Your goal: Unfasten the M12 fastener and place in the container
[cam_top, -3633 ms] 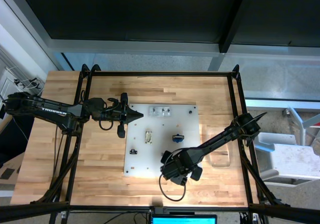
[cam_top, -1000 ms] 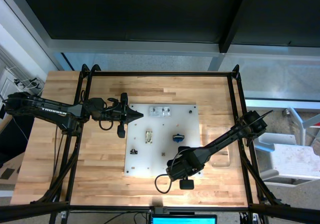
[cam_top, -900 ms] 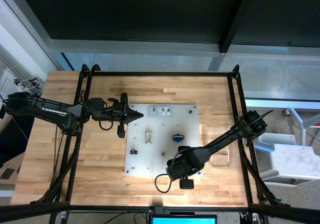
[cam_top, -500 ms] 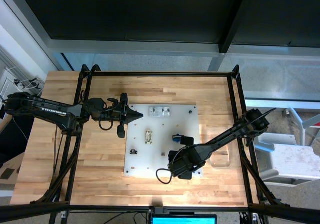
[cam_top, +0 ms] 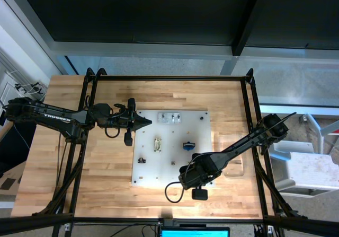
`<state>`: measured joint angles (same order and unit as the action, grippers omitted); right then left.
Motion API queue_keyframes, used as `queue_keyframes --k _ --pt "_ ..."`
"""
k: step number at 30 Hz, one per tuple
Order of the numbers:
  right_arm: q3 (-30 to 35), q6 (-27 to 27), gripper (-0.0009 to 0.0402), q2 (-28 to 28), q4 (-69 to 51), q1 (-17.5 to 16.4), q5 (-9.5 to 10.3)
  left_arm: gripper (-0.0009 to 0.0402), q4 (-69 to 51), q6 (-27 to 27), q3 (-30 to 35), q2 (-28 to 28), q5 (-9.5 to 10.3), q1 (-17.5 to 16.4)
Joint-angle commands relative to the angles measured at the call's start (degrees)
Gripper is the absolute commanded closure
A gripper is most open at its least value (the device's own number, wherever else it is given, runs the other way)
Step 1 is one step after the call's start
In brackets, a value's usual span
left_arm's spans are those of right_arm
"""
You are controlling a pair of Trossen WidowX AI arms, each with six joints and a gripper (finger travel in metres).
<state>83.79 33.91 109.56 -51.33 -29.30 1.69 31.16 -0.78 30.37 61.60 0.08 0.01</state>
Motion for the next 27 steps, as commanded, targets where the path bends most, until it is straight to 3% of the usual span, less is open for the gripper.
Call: queue_keyframes --k 1,19,20,23,24,27 --pt "0.02 0.26 0.0393 1.03 1.2 -0.11 -0.15 0.0393 0.02 0.02 0.0 0.0 -0.02 -0.02" --pt "-0.15 0.2 0.0393 3.8 2.34 -0.42 -0.85 0.0393 0.02 0.02 0.0 0.0 -0.02 0.0" --pt "-0.15 0.31 0.0393 3.8 1.73 -0.42 -1.99 0.0393 0.02 0.02 0.0 0.0 -0.02 0.0" --pt "-0.15 4.26 0.0393 3.39 -2.05 -0.42 -9.75 0.0393 0.02 0.02 0.0 0.0 -0.02 0.0" --pt "-0.13 5.51 0.0393 3.15 -3.3 -0.39 -11.45 0.0393 0.02 0.02 0.0 0.0 -0.02 -0.02" --pt "0.13 5.97 0.0393 2.56 -5.31 -0.31 -12.68 0.0393 0.02 0.02 0.0 0.0 -0.04 0.0"
